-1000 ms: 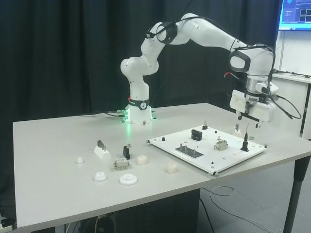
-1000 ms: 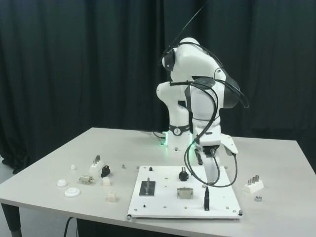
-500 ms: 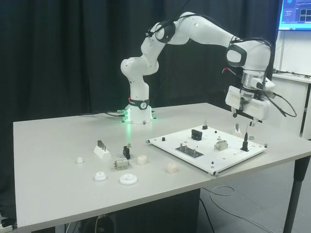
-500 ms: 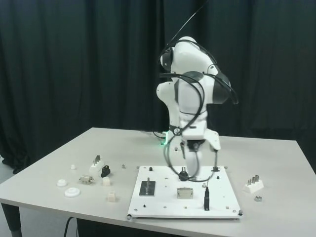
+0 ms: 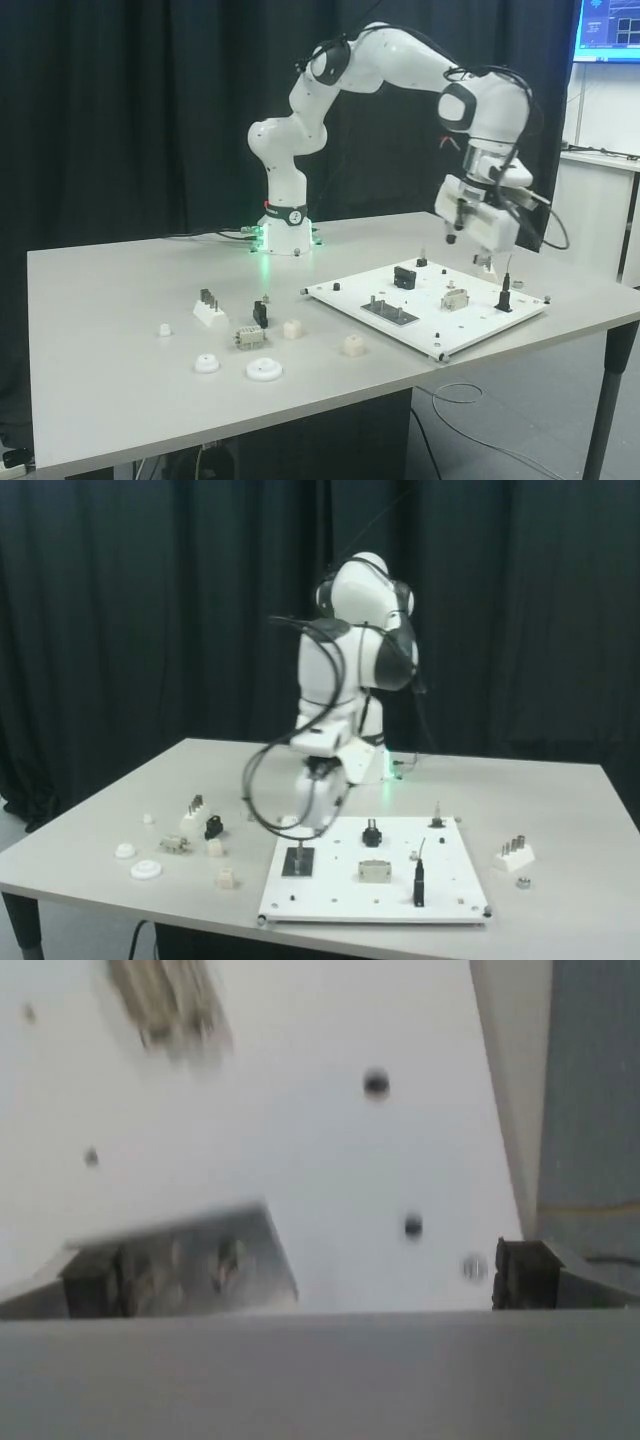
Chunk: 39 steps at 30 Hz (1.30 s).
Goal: Pick waterproof.
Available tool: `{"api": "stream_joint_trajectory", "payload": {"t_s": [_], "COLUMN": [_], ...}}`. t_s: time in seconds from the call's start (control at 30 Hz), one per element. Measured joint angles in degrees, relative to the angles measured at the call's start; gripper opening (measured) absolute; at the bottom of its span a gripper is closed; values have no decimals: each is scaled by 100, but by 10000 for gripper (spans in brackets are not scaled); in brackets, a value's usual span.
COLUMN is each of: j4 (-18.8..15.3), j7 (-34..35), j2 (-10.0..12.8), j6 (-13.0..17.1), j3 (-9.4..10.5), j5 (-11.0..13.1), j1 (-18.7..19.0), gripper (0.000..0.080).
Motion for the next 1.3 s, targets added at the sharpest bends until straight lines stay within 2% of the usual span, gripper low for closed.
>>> {"api": "stream_joint_trajectory", "payload": {"t_s": [0.13, 0.3, 0.6, 1.07, 1.3], "j4": [-17, -57, -229, -594, -689], "j7": [-292, -412, -770, -1365, -1352], "j2": [2, 4, 4, -6, -9], "j6": [-5, 8, 225, 831, 936], "j3": [-152, -250, -258, -264, -329], "j5": [-69, -209, -486, -634, -639], "j1": [-124, -347, -889, -1627, -1857], "gripper": [800, 800, 800, 800, 800]}}
